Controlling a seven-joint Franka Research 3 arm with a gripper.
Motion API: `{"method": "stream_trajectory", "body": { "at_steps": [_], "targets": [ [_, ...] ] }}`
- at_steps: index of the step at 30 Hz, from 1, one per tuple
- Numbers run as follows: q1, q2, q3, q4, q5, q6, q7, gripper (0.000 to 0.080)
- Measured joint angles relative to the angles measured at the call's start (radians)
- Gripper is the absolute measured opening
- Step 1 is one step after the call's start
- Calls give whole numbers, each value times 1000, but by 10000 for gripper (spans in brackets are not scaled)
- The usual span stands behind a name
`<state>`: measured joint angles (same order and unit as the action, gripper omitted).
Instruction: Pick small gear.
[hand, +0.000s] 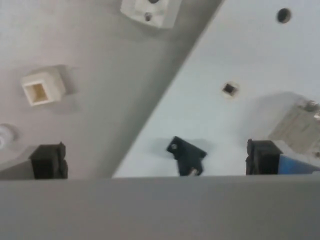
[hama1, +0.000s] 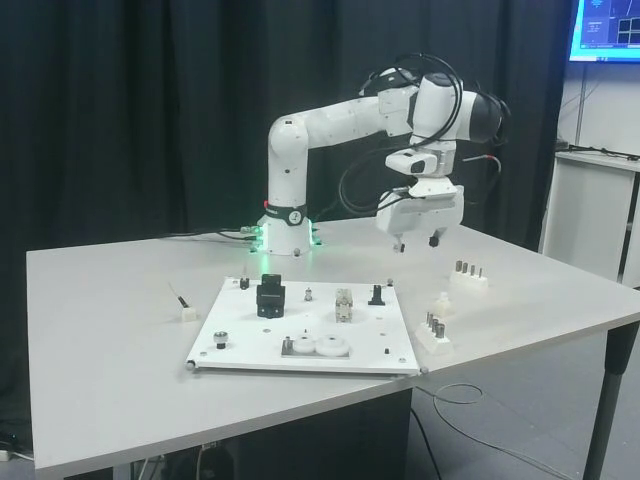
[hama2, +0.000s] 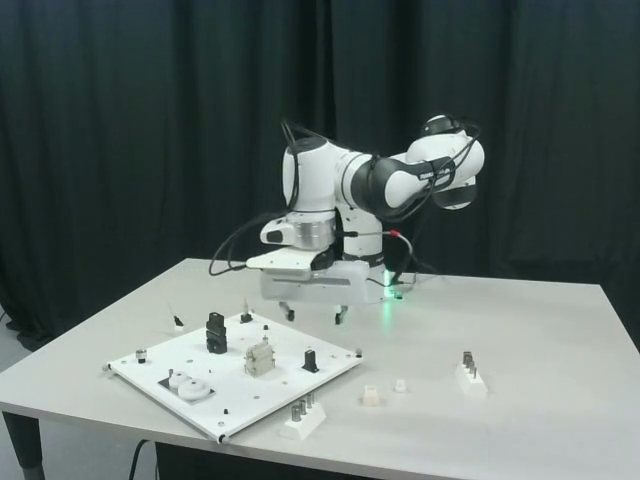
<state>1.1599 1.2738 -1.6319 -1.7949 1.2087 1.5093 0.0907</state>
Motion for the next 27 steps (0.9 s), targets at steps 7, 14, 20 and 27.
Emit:
{"method": "stream_trajectory", "body": {
  "at_steps": [7, 14, 20, 27],
  "targets": [
    [53, 0, 20, -46, 27, 18, 64, 800],
    [107, -1, 46, -85, 44, 62, 136, 800],
    [155, -4, 72, -116, 52, 115, 201, 800],
    [207, -14, 108, -147, 60, 163, 286, 800]
  ]
}}
